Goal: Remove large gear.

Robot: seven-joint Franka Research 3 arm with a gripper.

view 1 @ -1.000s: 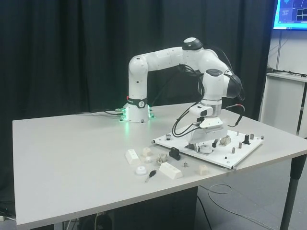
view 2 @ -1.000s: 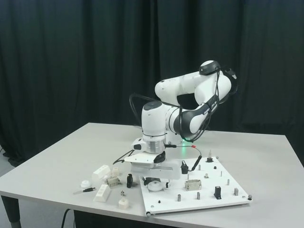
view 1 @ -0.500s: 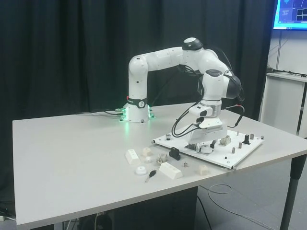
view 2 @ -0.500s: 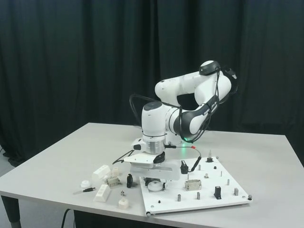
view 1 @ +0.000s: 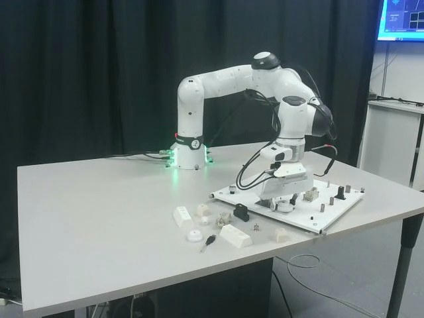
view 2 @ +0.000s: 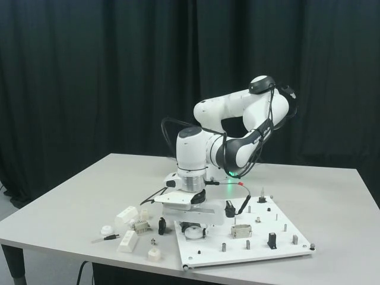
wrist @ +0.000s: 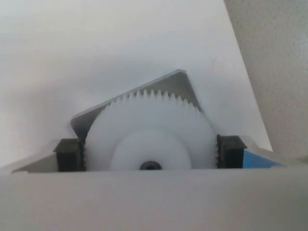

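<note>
1. White plastic is the material of the large gear [wrist: 150,137], judged from its matt, even surface; it is a toothed disc with a raised hub and a small dark bore in the middle.
2. The large gear is found on the white assembly board [view 1: 331,212], near the board edge that faces the loose parts on the grey tabletop [view 1: 99,205]; a grey metal plate [wrist: 168,84] is seen under it in the wrist view.
3. The end effector [wrist: 150,153] is placed around the gear: one black finger pad [wrist: 69,155] is pressed on one side of the toothed rim and the other pad [wrist: 230,151] on the opposite side, so the gear is clamped across its full width.
4. The gear is judged to be light and stiff, so little force is needed and no bending is expected.
5. The teeth are fine and could be marked by a hard squeeze; a moderate grip is advised.
6. The ribbed pads mesh a little with the teeth, so slipping is judged to be unlikely.
7. The rim, on two opposite sides, is judged to be the right place to hold.
8. If the gear is seated on a shaft, as the bore suggests, a straight vertical pull is called for, because a tilted lift could jam it.
</note>
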